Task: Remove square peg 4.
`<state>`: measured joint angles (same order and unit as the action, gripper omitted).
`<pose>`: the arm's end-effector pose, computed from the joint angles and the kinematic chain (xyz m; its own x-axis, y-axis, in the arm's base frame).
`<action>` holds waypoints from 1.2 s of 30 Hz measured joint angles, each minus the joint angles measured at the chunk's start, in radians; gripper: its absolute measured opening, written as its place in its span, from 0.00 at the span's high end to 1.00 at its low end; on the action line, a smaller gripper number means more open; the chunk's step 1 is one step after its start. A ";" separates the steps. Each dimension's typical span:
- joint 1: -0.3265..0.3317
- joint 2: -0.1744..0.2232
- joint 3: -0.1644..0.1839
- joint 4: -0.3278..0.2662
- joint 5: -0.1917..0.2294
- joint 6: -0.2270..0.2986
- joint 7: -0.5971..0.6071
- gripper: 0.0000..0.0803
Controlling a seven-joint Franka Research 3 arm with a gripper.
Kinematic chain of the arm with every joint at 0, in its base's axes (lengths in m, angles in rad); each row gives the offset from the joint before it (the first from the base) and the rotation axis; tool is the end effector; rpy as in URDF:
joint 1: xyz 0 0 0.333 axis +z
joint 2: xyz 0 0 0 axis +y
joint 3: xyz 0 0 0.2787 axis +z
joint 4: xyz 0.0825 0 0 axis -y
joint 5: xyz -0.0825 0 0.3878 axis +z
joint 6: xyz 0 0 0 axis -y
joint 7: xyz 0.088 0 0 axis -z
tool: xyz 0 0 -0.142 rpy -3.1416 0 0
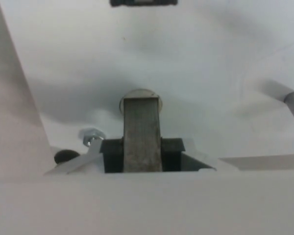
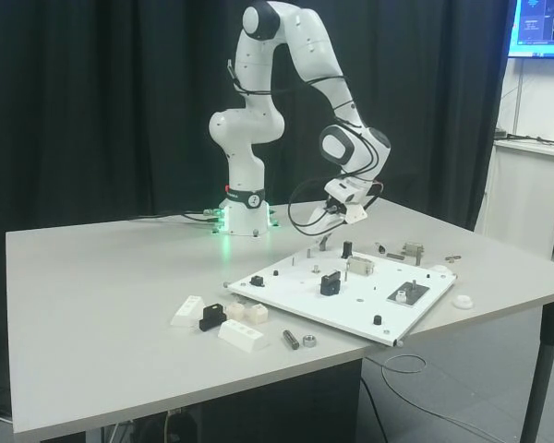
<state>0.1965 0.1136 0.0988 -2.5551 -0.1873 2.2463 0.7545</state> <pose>0.3724 0.1046 0.1278 0.9079 -0.3362 -0.2504 -0.2438 -0.9095 0.3368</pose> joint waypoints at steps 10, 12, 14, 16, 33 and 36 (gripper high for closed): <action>0.000 -0.003 0.002 0.000 0.004 -0.020 0.000 0.81; 0.000 -0.006 0.004 0.000 0.005 -0.032 0.000 0.81; 0.000 -0.008 0.008 0.000 0.012 -0.047 0.000 0.81; 0.000 -0.010 0.012 0.000 0.019 -0.057 0.000 0.81; 0.000 -0.046 0.033 -0.002 0.028 -0.104 0.005 0.81; 0.000 -0.051 0.036 -0.002 0.029 -0.110 0.009 0.81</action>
